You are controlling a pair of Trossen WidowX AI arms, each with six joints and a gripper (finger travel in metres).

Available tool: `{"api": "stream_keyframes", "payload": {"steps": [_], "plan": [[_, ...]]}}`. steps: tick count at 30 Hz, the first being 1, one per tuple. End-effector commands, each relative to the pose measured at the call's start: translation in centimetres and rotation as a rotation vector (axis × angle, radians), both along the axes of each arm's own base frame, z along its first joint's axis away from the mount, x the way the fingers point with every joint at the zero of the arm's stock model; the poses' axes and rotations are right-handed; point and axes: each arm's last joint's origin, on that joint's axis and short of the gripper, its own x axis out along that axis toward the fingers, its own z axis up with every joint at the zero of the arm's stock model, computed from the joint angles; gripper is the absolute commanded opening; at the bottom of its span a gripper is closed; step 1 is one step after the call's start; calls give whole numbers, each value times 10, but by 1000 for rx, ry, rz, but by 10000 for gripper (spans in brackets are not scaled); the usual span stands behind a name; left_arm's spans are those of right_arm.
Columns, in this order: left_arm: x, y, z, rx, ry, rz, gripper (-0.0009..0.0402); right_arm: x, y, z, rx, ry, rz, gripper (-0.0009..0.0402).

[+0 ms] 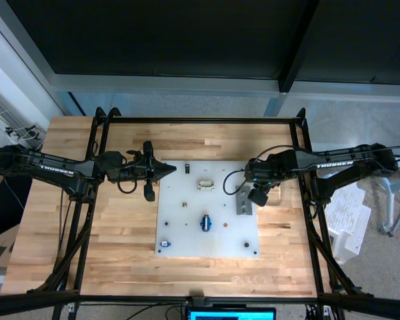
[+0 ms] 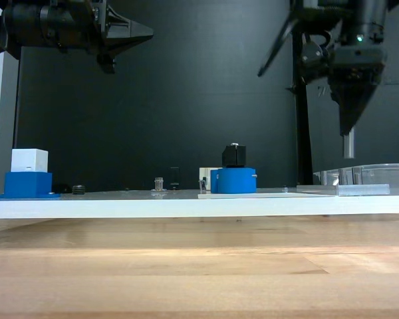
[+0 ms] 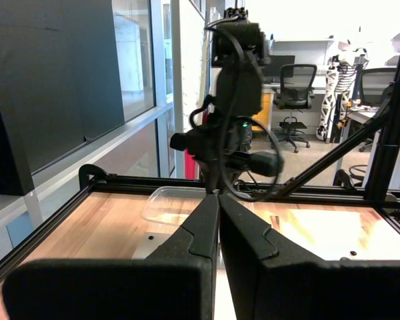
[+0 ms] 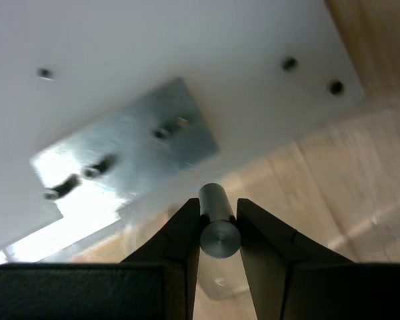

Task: Remove the 16mm cylinder and place in the container

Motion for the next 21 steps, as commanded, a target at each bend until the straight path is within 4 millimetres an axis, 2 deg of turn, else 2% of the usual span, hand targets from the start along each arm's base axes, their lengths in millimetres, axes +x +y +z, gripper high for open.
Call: {"api": "stream_keyframes", "payload": {"steps": [1,12,21], "plan": [[0,0,0,0,0,0,0,-10,-7,-9,-1,26,-39,13],[0,0,0,0,0,0,0,-28,-9,-41,4,121,-45,76],[0,0,0,0,0,0,0,-28,-9,-44,-2,123,0,146]]}}
